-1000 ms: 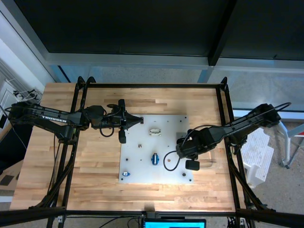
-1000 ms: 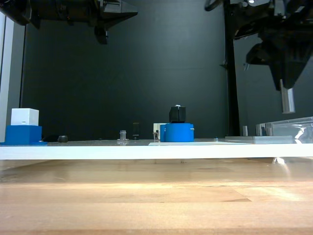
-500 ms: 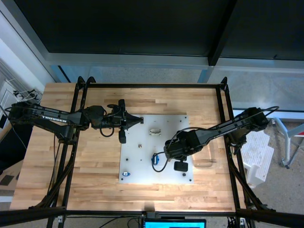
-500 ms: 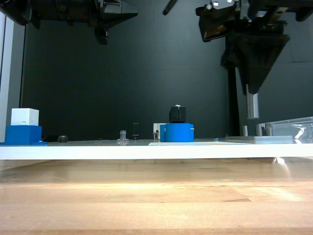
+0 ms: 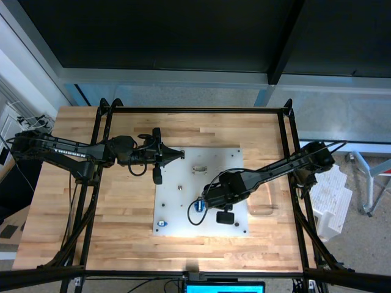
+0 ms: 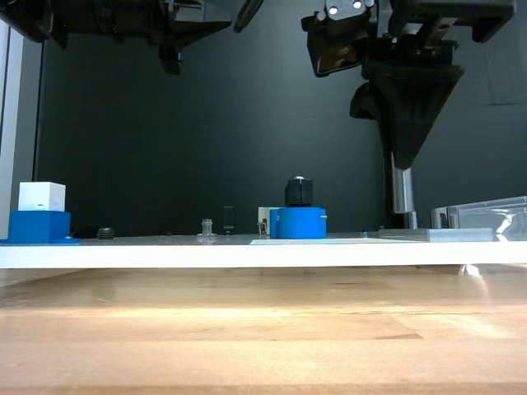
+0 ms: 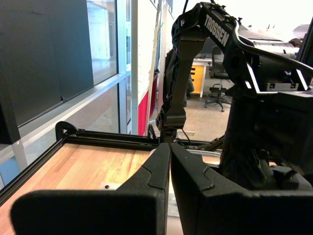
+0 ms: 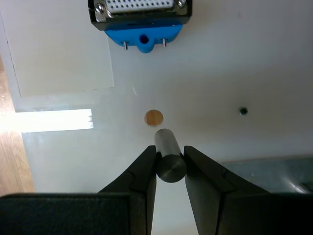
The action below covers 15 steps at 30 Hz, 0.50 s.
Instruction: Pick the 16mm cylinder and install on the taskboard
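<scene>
Right gripper (image 8: 169, 155) pinches the short dark grey metal cylinder (image 8: 170, 165) upright, hanging just above the big white square taskboard (image 5: 177, 210), mid-frame in the high view, near a small round hole (image 8: 153, 117). Left gripper (image 7: 169, 152) hovers left of centre there, fingers pressed together.

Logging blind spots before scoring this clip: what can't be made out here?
High view: the right gripper, over the taskboard, hides the 16mm cylinder it grips.
Low view: edge-on, the board's hole is invisible, so alignment is unclear.
Left wrist view: the left gripper, parked shut at the board's far left edge, mostly blocks the board.
</scene>
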{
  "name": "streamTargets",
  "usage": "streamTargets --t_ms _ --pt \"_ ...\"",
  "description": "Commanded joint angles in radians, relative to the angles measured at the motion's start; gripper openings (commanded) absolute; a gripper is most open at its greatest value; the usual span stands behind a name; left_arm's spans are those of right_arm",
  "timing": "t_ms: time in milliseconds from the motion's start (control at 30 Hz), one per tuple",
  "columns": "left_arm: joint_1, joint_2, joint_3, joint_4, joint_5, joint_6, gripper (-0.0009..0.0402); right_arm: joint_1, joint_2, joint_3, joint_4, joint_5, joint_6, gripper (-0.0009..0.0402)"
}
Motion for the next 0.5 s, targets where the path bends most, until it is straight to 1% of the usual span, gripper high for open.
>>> streamTargets --t_ms 33,200,500 --pt "0.000 0.000 0.000 0.001 0.000 0.000 0.0001 0.001 0.019 0.010 0.016 -0.011 -0.003 0.0000" --pt "0.000 0.000 0.000 0.000 0.000 0.000 0.0001 0.001 0.042 0.008 0.040 -0.013 -0.002 0.0000" --pt "0.000 0.000 0.000 0.000 0.000 0.000 0.0001 0.000 0.047 0.003 0.043 -0.012 -0.003 0.0000"
